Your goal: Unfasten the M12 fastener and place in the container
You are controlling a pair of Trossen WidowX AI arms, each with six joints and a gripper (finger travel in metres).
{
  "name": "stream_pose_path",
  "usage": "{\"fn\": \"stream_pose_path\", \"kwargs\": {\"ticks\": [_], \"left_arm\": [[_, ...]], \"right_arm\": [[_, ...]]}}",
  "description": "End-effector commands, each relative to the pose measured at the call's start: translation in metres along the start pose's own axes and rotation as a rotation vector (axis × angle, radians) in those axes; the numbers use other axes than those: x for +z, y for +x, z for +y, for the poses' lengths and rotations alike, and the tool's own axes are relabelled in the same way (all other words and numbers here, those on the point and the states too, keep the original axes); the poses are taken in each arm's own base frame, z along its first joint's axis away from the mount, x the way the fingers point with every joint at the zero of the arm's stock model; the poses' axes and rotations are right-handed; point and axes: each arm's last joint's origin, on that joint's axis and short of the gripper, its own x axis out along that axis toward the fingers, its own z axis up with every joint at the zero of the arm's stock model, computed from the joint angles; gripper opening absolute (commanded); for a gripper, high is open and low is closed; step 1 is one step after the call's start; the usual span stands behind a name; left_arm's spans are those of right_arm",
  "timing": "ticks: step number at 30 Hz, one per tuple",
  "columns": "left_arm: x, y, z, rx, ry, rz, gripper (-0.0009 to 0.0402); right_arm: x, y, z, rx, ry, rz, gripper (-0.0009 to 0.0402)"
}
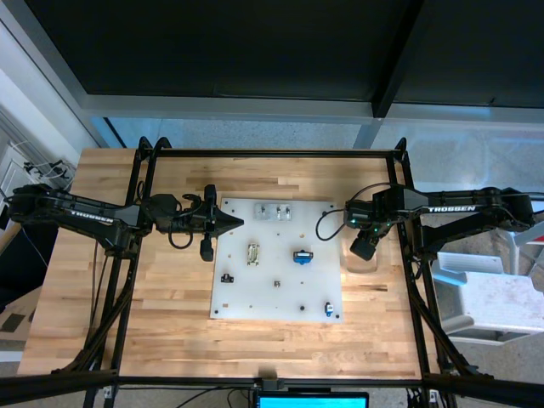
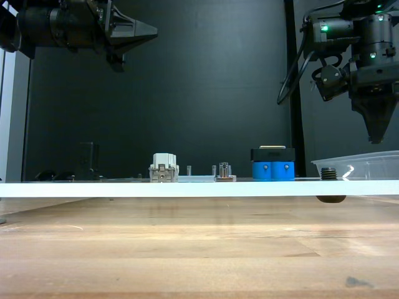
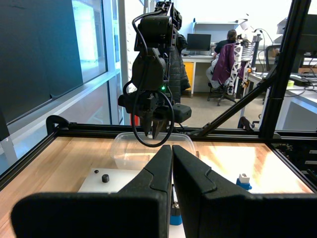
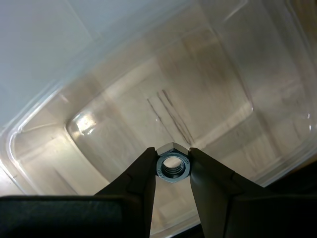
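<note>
Right gripper (image 1: 364,248) hung over the clear tray (image 1: 375,266) just off the white board's (image 1: 272,285) right edge in the high view, while the left gripper (image 1: 231,223) was held above the board's far left part. From the low view, the right gripper pointed straight down above the tray, and the black ribbed stud (image 2: 328,174) in front of it stood bare. The left wrist view showed the left gripper's fingers (image 3: 153,173) pressed together on nothing. In the right wrist view, the silver M12 nut (image 4: 172,166) sat pinched between the right gripper's fingertips, directly over the tray's floor.
</note>
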Motion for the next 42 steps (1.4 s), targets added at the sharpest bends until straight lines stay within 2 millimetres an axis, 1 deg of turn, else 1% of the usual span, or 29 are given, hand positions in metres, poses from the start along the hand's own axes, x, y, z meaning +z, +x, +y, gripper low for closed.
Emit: {"fn": "stream_pose_path", "kwargs": {"ticks": [1,5,8,11,19,25,30,42], "left_arm": [[0.0000,0.0000,0.0000,0.000,0.000,0.000,0.0000],[0.0000,0.0000,0.0001,0.000,0.000,0.000,0.0000],[0.0000,0.0000,0.0001,0.000,0.000,0.000,0.0000],[0.0000,0.0000,0.0001,0.000,0.000,0.000,0.0000],[0.0000,0.0000,0.0001,0.000,0.000,0.000,0.0000],[0.0000,0.0000,0.0001,0.000,0.000,0.000,0.0000],[0.0000,0.0000,0.0000,0.000,0.000,0.000,0.0000],[0.0000,0.0000,0.0000,0.000,0.000,0.000,0.0000]], "right_arm": [[0.0012,-0.0001,0.0006,0.005,0.001,-0.011,0.0019],[0.0017,0.0000,0.0008,0.007,0.003,-0.015,0.0019],[0.0021,0.0000,0.0010,0.010,0.003,-0.019,0.0029],[0.0022,0.0000,0.0011,0.010,0.003,-0.020,0.0054],[0.0026,-0.0008,0.0011,0.011,0.003,-0.022,0.0138],[0.0026,-0.0008,0.0011,0.011,0.007,-0.022,0.0178],[0.0026,-0.0008,0.0011,0.011,0.007,-0.022,0.0191],[0.0027,-0.0008,0.0012,0.012,0.007,-0.023,0.0192]]}}
